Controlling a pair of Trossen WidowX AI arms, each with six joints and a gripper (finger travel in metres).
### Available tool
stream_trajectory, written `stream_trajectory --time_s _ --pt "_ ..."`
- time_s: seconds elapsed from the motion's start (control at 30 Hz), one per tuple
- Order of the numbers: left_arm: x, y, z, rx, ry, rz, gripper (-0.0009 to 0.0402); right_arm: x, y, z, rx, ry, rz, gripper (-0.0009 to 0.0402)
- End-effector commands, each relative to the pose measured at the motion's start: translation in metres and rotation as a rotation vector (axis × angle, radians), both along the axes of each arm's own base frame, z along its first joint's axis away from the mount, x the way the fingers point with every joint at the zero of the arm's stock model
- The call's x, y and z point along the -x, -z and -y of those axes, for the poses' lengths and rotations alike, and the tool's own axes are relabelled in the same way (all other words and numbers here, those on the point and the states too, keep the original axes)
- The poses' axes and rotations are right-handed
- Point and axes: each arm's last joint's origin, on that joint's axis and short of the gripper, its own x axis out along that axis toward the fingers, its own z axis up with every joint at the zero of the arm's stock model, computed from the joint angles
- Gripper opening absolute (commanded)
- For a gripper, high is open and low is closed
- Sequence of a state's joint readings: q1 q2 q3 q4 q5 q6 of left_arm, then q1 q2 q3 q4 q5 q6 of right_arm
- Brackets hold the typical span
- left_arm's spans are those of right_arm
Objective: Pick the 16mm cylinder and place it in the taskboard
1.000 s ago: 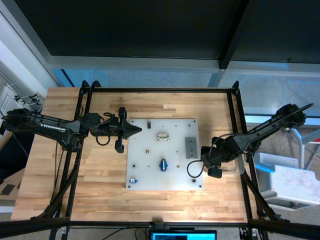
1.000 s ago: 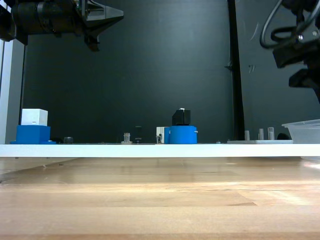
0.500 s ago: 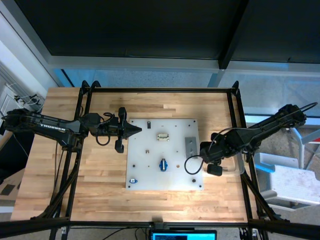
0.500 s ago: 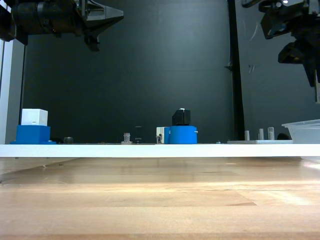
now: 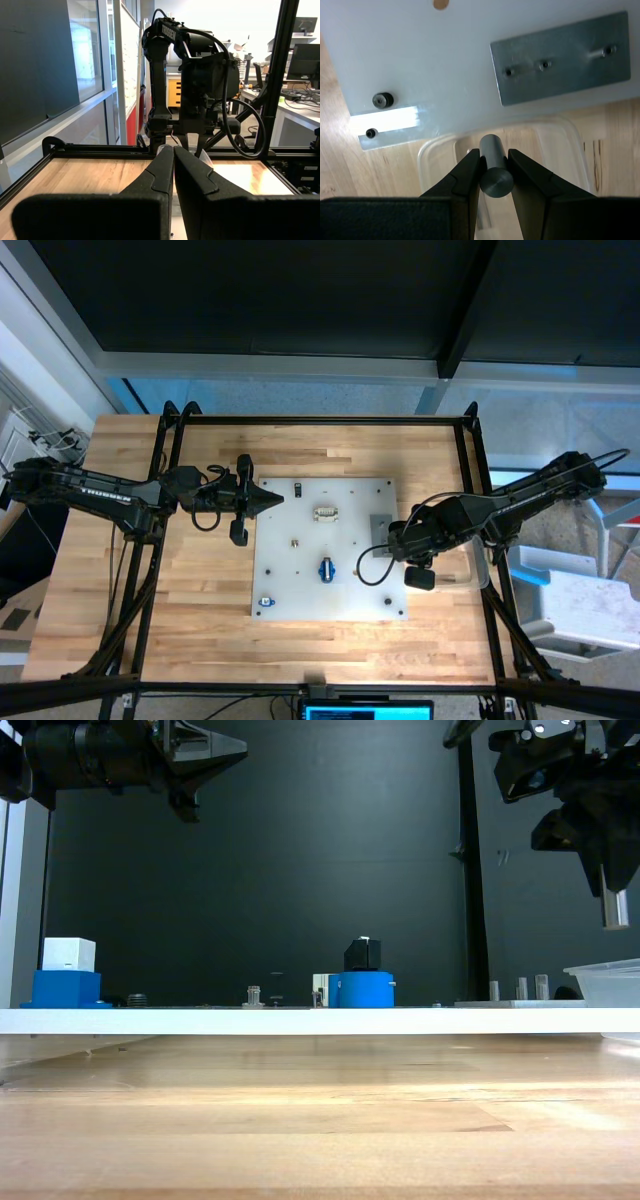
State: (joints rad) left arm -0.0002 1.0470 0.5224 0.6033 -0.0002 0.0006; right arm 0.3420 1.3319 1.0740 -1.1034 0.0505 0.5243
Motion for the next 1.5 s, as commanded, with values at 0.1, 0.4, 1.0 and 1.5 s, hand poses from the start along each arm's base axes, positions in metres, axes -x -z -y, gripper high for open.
stream_trajectory --time_s 0.1,0.4,1.0,1.5 --pt "0.000 0.000 0.000 0.000 0.000 0.000 0.0000 -0.013 0.000 0.001 0.013 -0.024 0.000 0.0027" --pt "0.000 0.000 0.000 0.000 0.000 0.000 0.0000 -0.041 0.004 -0.003 0.040 -0.084 -0.010 0.0027" --pt "0.000 0.000 0.000 0.000 0.000 0.000 0.0000 -0.084 0.013 -0.014 0.058 -0.138 -0.036 0.0027" --pt "0.000 0.000 0.000 0.000 0.000 0.000 0.0000 -0.112 0.021 -0.022 0.047 -0.149 -0.011 0.0027"
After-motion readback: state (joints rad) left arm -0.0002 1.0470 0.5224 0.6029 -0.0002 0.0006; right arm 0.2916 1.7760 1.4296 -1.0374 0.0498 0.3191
